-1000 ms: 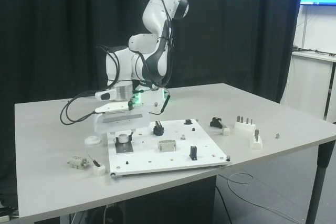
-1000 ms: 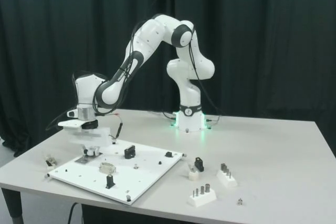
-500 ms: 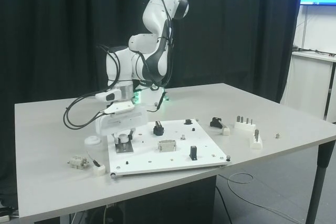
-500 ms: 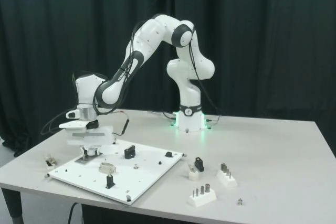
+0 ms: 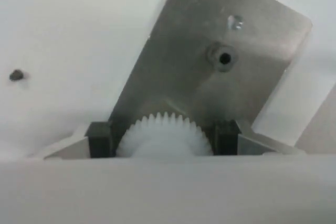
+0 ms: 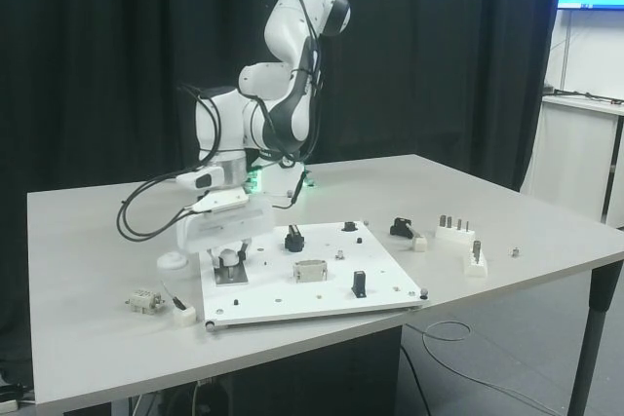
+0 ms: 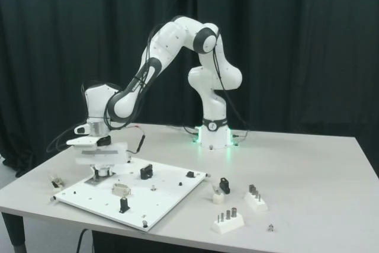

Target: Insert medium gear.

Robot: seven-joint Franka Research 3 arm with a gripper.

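A white toothed medium gear (image 5: 164, 134) sits between my black fingertips (image 5: 100, 139) in the wrist view, and my gripper (image 5: 163, 142) is shut on it. The gear hangs just over a grey metal plate (image 5: 210, 98) that carries a short peg with a hole (image 5: 222, 56); the peg lies a little apart from the gear. In the room views my gripper (image 6: 228, 257) (image 7: 101, 171) is low over the near left corner of the white assembly board (image 6: 322, 297) (image 7: 163, 204), with the hand tilted. The gear's lower half is hidden behind the hand.
On the board stand a black part (image 6: 292, 239), a grey connector (image 6: 311, 269) and a black block (image 6: 359, 283). Off the board lie a white disc (image 6: 172, 260), a small connector (image 6: 143, 301), a black part (image 6: 401, 228) and white peg holders (image 6: 455, 231) (image 6: 475, 262).
The hand has turned and tilted about its wrist and sunk slightly towards the metal plate, still holding the gear. Nothing else on the table has moved.
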